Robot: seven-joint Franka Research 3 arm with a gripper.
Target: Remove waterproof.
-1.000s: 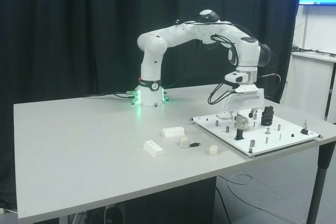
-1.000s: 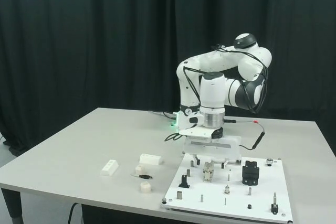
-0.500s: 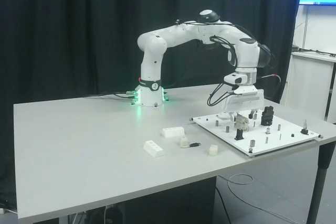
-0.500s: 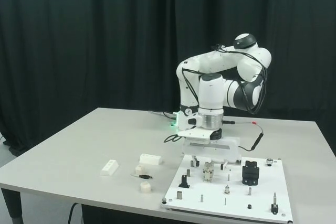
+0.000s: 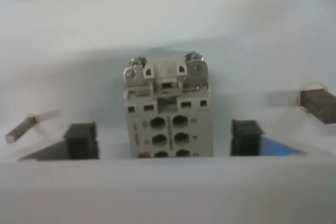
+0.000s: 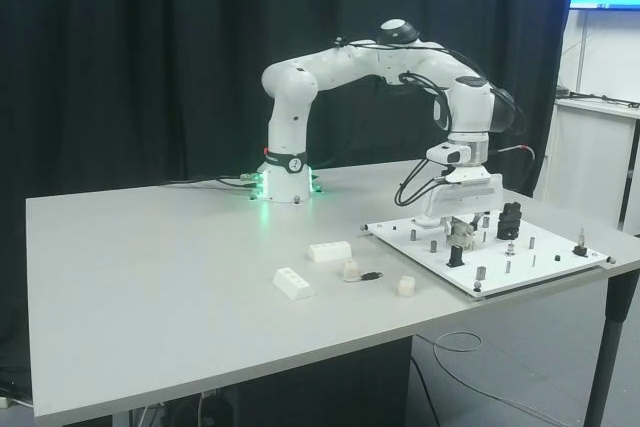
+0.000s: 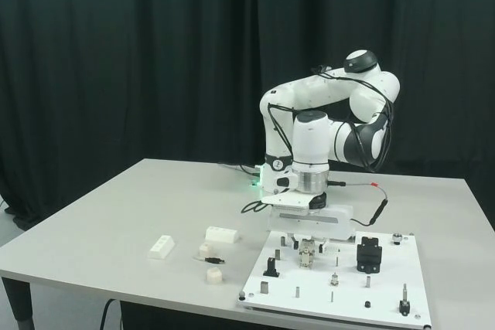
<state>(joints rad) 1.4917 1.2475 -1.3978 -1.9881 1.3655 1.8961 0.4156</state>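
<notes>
Nothing removed yet: waterproof connector (image 5: 168, 109) seated on the white board (image 7: 387, 291), hand (image 5: 165, 140) spread apart either side, grasp and lift remaining.

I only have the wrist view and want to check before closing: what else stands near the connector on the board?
Observer: A black part stands on the board beside the connector, apart from it.
Operator: Anything loose off the board?
Observer: Yes, a white block, among other small pieces, lies on the table, well away from the gripper.
Operator: Any light on the arm?
Observer: A green light shows at its base.
</notes>
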